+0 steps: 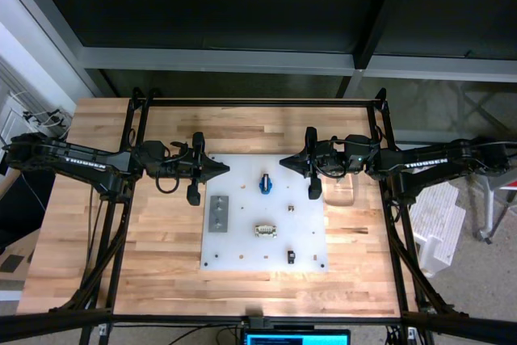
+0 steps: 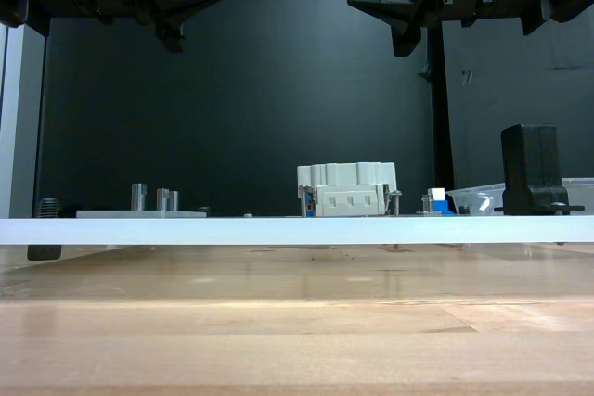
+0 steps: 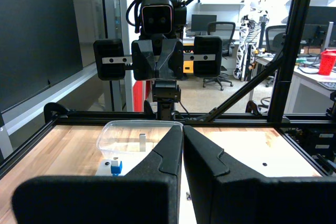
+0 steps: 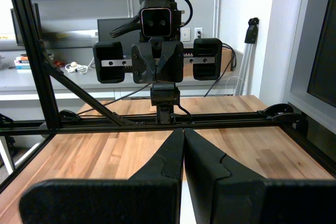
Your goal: Pick the 16mm bar and install on taskboard
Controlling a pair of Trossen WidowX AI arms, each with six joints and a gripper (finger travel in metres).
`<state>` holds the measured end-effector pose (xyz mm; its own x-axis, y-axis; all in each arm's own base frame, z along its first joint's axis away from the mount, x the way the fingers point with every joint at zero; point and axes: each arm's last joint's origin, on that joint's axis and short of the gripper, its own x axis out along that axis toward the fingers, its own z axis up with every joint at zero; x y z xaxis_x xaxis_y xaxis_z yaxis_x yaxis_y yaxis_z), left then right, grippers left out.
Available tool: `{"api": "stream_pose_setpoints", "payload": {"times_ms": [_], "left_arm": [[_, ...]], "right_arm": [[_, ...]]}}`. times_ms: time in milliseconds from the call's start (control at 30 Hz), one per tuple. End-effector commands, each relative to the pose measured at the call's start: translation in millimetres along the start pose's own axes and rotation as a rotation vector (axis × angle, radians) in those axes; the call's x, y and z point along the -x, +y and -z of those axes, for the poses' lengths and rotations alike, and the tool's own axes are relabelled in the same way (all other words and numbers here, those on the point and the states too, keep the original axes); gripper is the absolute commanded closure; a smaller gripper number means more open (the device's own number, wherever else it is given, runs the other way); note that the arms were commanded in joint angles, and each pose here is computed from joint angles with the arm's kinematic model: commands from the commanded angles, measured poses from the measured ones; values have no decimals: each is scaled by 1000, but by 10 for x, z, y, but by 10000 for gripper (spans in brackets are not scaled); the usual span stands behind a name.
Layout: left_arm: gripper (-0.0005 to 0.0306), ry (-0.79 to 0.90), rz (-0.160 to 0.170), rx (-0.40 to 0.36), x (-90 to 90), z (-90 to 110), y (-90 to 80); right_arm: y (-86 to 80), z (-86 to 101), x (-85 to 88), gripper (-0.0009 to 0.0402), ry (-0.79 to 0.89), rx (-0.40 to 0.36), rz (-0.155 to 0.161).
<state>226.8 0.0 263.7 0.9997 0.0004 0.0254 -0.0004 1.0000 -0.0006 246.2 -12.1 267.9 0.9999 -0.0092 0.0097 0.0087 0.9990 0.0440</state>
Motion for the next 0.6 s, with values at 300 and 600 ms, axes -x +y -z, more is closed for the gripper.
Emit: {"api": "stream_pose_setpoints", "payload": {"times_ms": [300,600], "left_arm": [[300,0,0,0,0,-1,1],[300,-1,0,0,0,-2,0]], "right_arm": [[0,0,0,393,0,-8,0],[7,-135,28,393,102,-34,6]]}}
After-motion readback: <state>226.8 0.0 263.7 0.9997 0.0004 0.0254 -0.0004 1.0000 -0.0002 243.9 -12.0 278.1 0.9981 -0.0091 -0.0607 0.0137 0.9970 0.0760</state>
